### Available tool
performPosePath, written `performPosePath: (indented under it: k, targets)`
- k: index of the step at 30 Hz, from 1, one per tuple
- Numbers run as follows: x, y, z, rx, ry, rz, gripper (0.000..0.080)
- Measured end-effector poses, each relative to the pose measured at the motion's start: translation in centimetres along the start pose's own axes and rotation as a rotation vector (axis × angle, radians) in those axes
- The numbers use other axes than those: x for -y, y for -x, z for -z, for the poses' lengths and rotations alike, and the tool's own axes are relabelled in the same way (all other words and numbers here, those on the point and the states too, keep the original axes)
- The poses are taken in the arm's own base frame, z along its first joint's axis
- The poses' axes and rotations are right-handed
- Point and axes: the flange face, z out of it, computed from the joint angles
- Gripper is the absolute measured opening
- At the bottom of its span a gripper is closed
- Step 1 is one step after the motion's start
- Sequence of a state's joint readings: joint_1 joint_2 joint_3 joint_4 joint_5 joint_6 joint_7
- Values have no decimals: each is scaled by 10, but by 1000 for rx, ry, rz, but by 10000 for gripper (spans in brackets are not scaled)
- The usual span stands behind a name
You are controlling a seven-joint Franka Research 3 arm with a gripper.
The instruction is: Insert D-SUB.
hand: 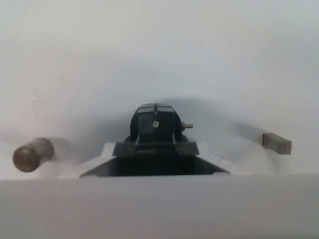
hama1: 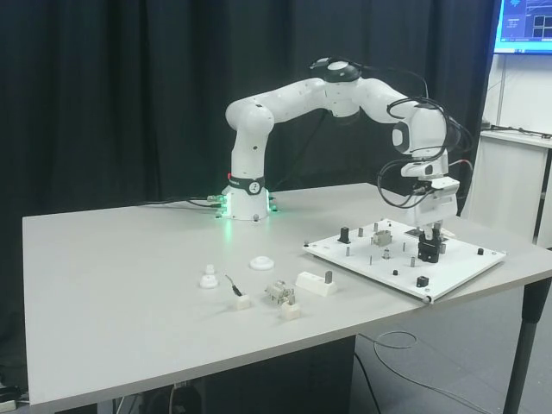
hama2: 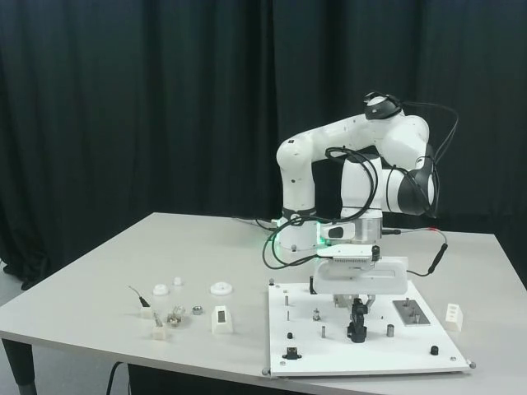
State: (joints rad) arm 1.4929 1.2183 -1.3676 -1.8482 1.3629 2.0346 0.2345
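The black D-SUB connector (hand: pixel 155 124) stands upright in a dark rectangular socket (hand: pixel 155 158) on the white task board (hand: pixel 159 59). In the first room view the connector (hama1: pixel 429 251) sits on the board (hama1: pixel 483 263) directly under my gripper (hama1: pixel 429 235), which hangs just above it. The second room view shows the same: the gripper (hama2: pixel 358 303) is over the connector (hama2: pixel 356 318) near the middle of the board (hama2: pixel 412 358). A grey band fills the lower part of the wrist view and hides the front of the socket.
A metal peg (hand: pixel 32 154) and a small grey block (hand: pixel 276 143) stand on the board on either side of the socket. Several small fixtures stud the board. Loose white parts (hama1: pixel 259 261) (hama1: pixel 312 283) lie on the grey table beside it, and a white block (hama2: pixel 453 315) lies at the far side.
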Motion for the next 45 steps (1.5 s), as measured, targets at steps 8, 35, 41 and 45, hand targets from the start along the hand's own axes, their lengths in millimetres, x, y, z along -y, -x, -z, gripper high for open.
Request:
performPosePath:
  k: [8,35,41,45]
  targets:
    - [0,0,0,-1,0,24,154]
    - [1,1,0,-2,-1,39,154]
    - [0,0,0,-2,0,36,154]
    - [0,0,0,-2,0,32,154]
